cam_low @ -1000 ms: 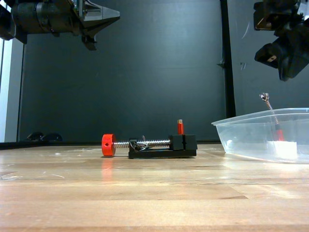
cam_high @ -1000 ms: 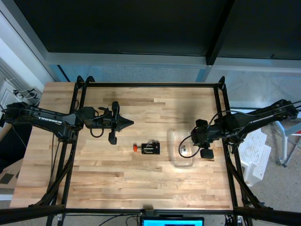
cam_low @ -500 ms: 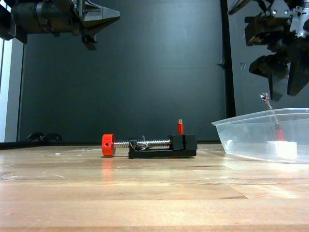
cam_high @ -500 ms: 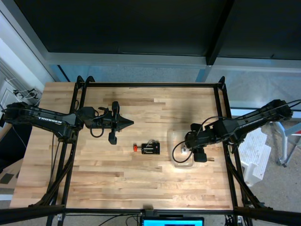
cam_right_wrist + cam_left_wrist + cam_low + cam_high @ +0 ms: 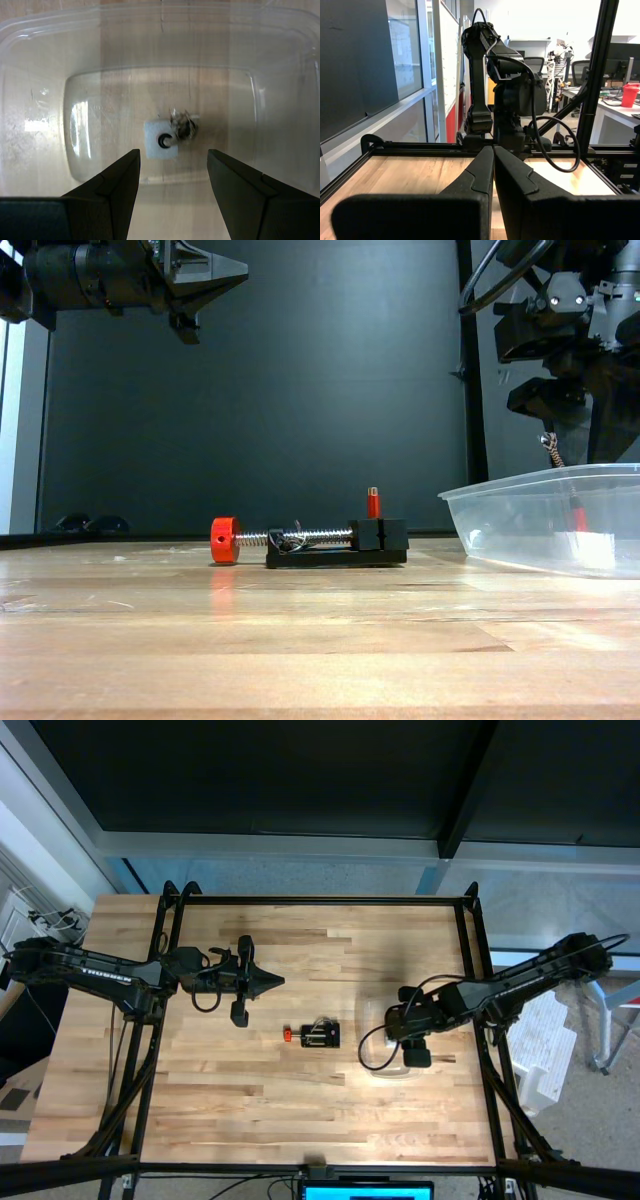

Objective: Pick the RCA connector and install on taskboard

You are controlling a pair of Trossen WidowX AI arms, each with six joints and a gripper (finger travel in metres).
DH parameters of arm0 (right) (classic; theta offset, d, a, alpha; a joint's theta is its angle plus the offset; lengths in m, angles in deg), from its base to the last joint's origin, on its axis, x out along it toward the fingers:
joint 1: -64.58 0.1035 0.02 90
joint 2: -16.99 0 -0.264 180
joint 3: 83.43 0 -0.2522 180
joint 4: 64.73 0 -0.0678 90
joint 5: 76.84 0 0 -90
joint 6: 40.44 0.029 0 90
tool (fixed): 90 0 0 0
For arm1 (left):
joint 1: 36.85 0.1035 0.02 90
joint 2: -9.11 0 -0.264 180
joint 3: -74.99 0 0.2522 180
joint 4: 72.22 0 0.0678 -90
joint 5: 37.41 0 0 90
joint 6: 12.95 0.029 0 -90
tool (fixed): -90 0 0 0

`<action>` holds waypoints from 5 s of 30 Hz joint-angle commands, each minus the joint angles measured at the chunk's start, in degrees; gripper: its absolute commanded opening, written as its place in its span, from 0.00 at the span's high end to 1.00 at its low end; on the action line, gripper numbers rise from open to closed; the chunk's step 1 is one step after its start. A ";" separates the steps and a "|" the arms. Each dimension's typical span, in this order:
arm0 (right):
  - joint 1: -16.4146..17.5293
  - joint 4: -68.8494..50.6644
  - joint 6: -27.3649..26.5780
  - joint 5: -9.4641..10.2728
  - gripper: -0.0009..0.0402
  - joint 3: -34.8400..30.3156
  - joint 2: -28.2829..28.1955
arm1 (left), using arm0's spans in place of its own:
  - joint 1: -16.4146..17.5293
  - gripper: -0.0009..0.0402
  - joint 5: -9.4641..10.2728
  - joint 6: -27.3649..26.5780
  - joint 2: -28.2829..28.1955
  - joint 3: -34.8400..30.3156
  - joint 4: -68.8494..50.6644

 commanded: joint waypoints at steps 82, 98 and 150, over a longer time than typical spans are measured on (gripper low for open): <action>0.00 7.02 0.22 -0.55 0.92 3.10 -5.55 | 0.02 0.98 -0.02 0.00 0.00 -0.02 0.02; -0.15 6.27 0.13 -0.52 0.96 3.10 -2.93 | 0.00 0.98 -0.02 0.00 0.00 -0.02 0.02; -4.83 -0.09 -4.59 -1.51 0.96 -20.17 -12.76 | 0.00 0.98 -0.02 0.00 0.00 -0.02 0.02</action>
